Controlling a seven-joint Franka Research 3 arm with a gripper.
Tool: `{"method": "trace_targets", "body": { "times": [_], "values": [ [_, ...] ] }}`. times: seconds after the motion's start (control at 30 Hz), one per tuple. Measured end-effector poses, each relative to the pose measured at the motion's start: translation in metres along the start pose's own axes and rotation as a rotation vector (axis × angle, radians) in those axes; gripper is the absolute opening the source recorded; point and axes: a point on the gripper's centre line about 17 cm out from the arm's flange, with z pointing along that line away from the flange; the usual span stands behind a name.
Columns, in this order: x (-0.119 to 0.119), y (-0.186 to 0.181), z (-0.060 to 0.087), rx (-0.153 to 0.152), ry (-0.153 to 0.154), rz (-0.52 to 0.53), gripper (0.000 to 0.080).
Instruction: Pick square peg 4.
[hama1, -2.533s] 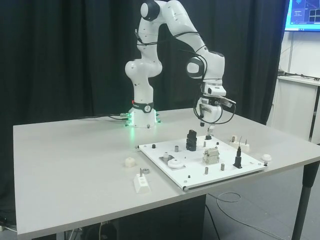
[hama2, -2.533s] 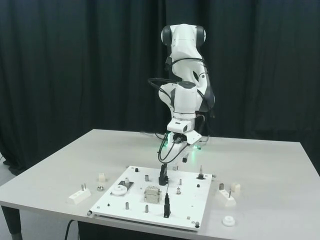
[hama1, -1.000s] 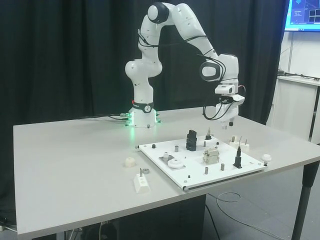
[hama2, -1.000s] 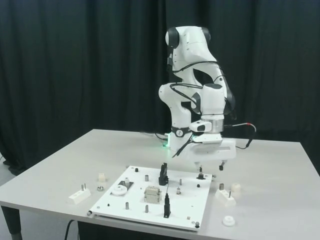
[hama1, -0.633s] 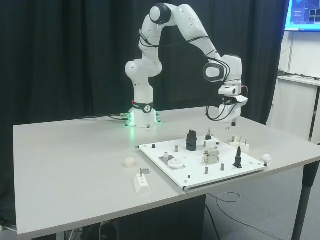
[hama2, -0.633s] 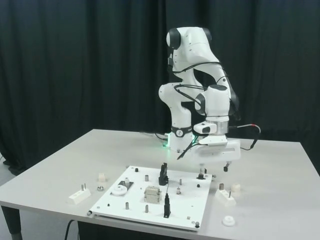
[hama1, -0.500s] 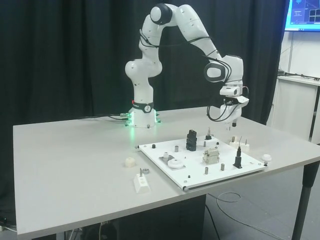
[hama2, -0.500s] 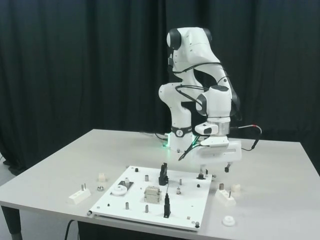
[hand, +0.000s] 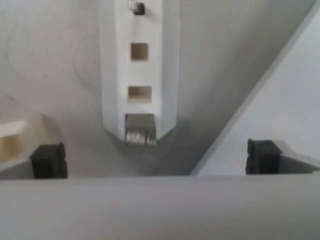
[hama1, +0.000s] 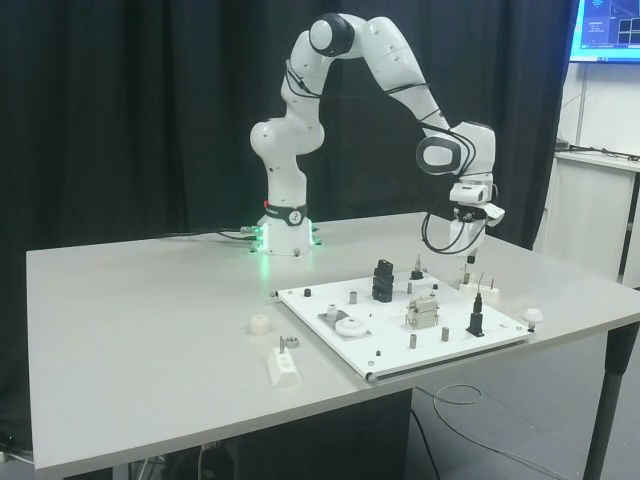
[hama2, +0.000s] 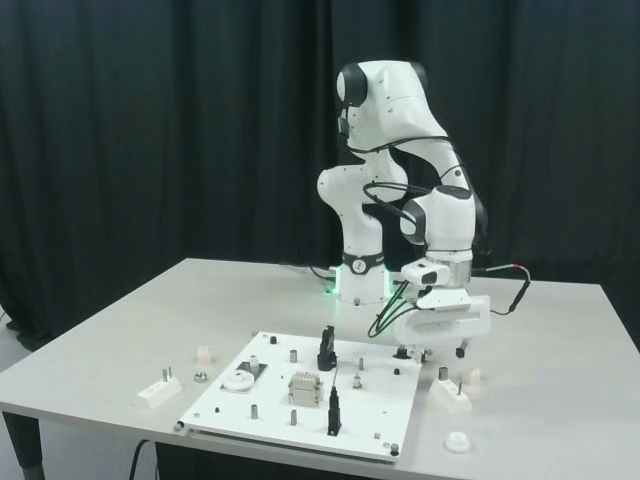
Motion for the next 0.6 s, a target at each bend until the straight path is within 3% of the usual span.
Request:
{"method": "trace_targets", "body": {
  "times": [0.6],
  "values": [
    [0.003, 0.006, 0.027, -0.018, -0.03, -0.035, 0.08]
  ]
}}
